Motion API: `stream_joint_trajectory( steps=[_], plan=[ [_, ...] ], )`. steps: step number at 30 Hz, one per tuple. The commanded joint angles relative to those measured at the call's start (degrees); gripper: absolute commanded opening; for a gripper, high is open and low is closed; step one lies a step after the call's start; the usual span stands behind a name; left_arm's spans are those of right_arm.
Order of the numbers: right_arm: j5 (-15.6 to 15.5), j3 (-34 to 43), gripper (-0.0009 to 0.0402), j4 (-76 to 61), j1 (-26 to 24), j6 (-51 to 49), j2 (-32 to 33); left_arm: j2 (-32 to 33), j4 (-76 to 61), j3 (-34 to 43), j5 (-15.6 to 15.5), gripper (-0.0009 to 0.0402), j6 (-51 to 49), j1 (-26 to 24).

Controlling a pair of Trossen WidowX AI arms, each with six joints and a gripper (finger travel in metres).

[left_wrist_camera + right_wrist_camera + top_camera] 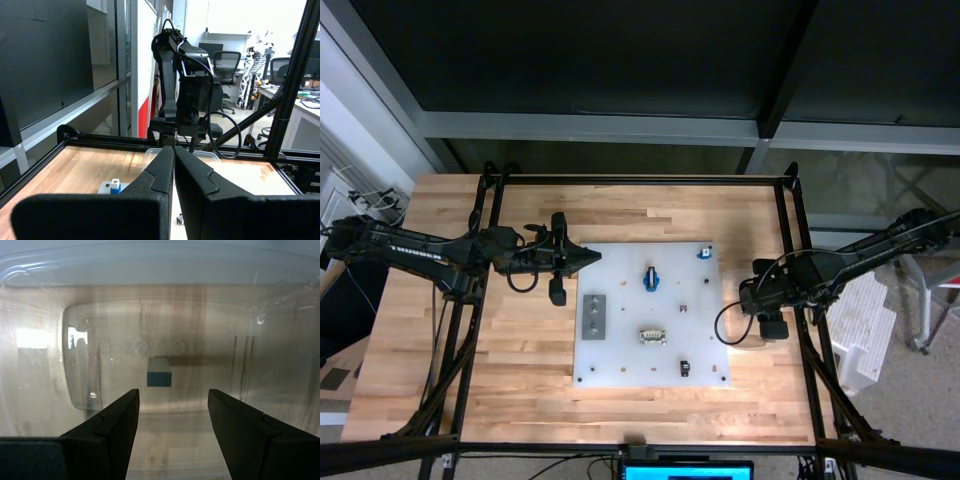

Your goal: Pick the 16mm bar and install on taskboard

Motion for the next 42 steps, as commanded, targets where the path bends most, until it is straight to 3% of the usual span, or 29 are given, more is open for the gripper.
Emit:
stream_joint_trajectory(
  steps=[1,42],
  plan=[
    [0.0,-0.2,0.0190,0.4,0.1,-0.2,0.3,0.0,0.0,0.0,0.0,0.0001,0.0,0.0],
    [0.0,-6.3,0.0136,9.8,1.3,-0.2,3.4,0.0,0.0,0.0,0.0,0.0001,0.0,0.0]
  ],
)
